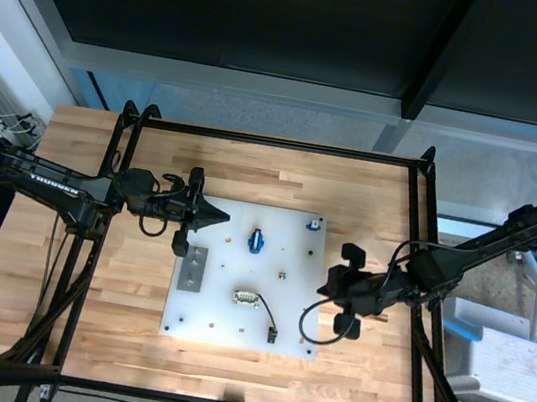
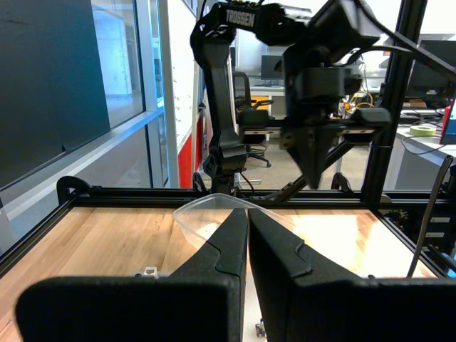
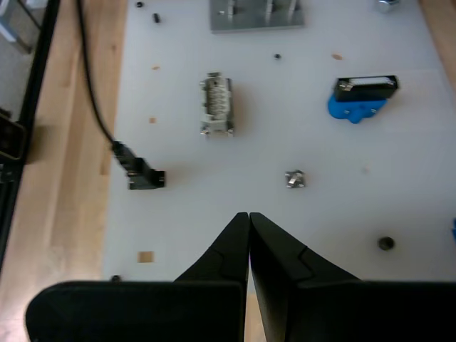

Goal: Remove the USB connector from the USB hub and place in the container

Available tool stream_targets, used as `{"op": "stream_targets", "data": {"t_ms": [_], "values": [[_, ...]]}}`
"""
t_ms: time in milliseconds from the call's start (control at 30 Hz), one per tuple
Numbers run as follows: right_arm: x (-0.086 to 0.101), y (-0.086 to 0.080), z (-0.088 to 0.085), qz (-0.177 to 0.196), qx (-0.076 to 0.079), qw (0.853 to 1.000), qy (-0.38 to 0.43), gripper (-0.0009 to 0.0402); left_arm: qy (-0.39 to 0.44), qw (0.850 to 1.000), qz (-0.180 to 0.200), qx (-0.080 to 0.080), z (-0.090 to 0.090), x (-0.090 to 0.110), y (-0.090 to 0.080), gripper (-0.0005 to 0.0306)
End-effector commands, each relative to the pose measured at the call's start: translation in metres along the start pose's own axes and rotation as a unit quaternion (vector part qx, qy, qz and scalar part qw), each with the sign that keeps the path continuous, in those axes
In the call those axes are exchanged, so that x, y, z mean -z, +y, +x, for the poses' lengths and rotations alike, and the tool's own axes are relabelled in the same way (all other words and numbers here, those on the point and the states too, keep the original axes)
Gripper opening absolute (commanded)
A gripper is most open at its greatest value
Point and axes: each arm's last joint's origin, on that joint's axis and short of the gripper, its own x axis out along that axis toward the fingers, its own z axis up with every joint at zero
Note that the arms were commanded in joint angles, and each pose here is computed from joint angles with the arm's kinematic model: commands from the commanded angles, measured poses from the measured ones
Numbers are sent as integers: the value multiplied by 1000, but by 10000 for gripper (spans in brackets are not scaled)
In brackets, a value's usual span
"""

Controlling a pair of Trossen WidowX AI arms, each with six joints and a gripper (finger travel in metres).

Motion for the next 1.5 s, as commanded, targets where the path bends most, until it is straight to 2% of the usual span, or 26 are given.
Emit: {"op": "stream_targets", "data": {"t_ms": [33,200,300,467,567,800,967,1200,1333,1500], "values": [[-5,10,4,2,-2,1000,9,0,0,1000,0,0,0,0,0,1],[-12,25,12,6,-2,1000,22,0,0,1000,0,0,0,0,0,1],[-18,32,19,2,8,999,35,0,0,1000,0,0,0,0,0,1],[-25,45,27,-6,12,998,55,8,0,1000,0,0,0,0,0,1],[-29,52,33,-6,7,997,75,35,0,1000,0,0,0,0,0,1],[-34,67,49,-10,10,996,92,129,-1,1000,0,0,0,0,0,1],[-36,76,62,-9,12,995,101,169,0,1000,0,0,0,0,0,1],[-37,84,77,-11,17,994,110,184,-1,1000,0,0,0,0,0,1],[-35,88,86,-11,13,993,116,186,0,1000,0,0,0,0,0,1],[-34,90,96,-10,15,993,117,185,0,1000,0,0,0,0,0,1]]}}
